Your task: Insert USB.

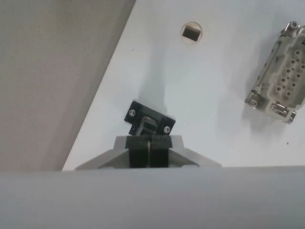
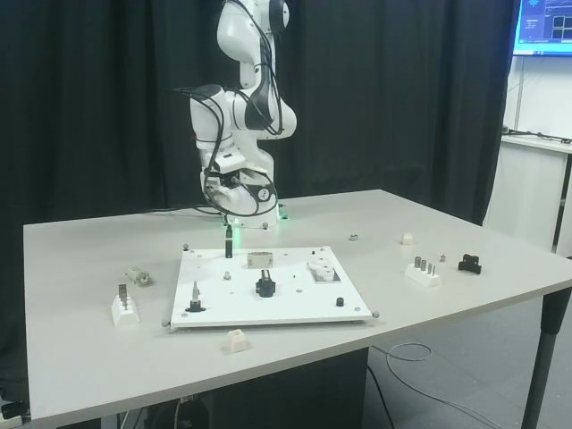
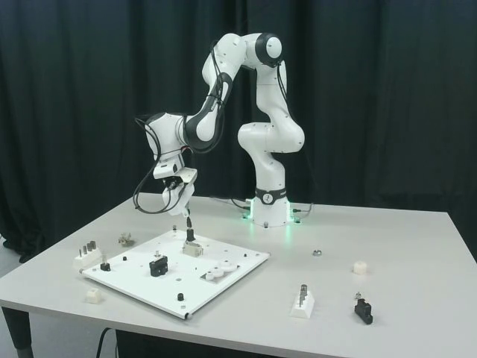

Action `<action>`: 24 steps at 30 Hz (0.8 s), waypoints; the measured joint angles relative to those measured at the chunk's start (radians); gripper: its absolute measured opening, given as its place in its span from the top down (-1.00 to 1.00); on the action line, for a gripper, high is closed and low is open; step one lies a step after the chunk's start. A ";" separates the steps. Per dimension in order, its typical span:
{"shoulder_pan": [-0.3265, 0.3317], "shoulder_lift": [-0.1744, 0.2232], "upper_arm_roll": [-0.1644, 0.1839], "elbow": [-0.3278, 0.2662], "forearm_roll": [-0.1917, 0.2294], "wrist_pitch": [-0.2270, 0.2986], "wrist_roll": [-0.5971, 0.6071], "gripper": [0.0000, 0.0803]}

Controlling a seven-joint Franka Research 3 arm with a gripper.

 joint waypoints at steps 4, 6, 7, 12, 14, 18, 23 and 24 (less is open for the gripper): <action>0.000 0.000 -0.002 0.000 0.000 -0.001 0.000 0.98; 0.000 0.000 -0.002 0.000 0.000 -0.001 0.000 0.98; -0.001 0.000 -0.003 0.000 0.000 -0.002 0.000 0.98; -0.001 0.000 -0.005 -0.001 0.000 -0.009 0.000 0.98; -0.001 0.000 -0.006 -0.003 0.000 -0.014 0.000 0.98; -0.001 0.000 -0.006 -0.006 0.000 -0.024 0.000 0.98; -0.001 0.000 -0.006 -0.006 0.000 -0.035 0.000 0.98; -0.001 0.000 -0.006 -0.006 0.001 -0.036 0.000 0.98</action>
